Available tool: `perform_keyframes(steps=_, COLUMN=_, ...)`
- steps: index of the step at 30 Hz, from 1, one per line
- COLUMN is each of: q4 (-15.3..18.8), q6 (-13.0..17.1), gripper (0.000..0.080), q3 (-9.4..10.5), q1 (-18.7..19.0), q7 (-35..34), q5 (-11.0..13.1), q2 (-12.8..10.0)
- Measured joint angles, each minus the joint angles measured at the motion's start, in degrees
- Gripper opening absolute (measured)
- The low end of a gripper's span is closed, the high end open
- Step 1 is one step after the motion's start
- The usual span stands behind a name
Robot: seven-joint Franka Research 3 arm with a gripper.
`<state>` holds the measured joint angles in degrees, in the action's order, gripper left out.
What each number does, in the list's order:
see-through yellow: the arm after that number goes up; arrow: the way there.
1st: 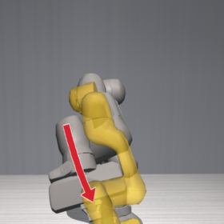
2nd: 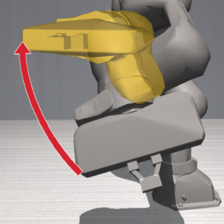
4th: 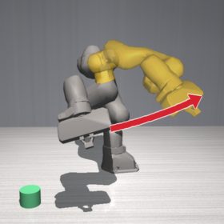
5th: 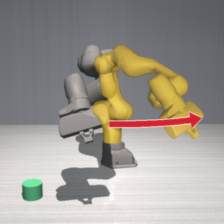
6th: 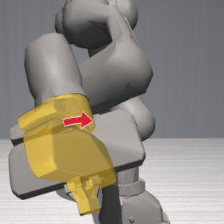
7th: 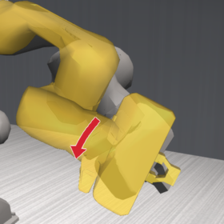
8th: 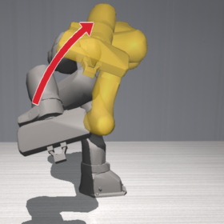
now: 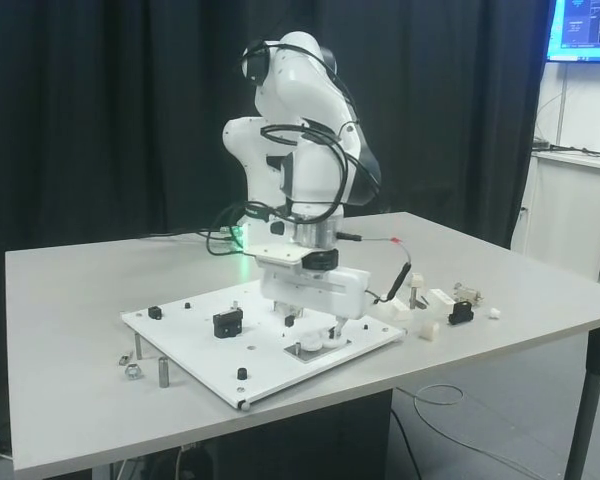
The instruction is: Remove medium gear.
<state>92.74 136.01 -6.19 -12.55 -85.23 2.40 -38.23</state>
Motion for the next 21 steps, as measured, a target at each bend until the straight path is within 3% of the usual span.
perform_keyframes(steps=10, q4=-0.4, q6=-2.5, gripper=0.08, q3=-0.25, q1=0.1, q7=1.9, q5=0.0, q2=-0.9)
perform_keyframes(steps=21, q4=-0.1, q6=-2.5, gripper=0.08, q3=-0.27, q1=0.4, q7=1.9, q5=0.4, q2=-1.4)
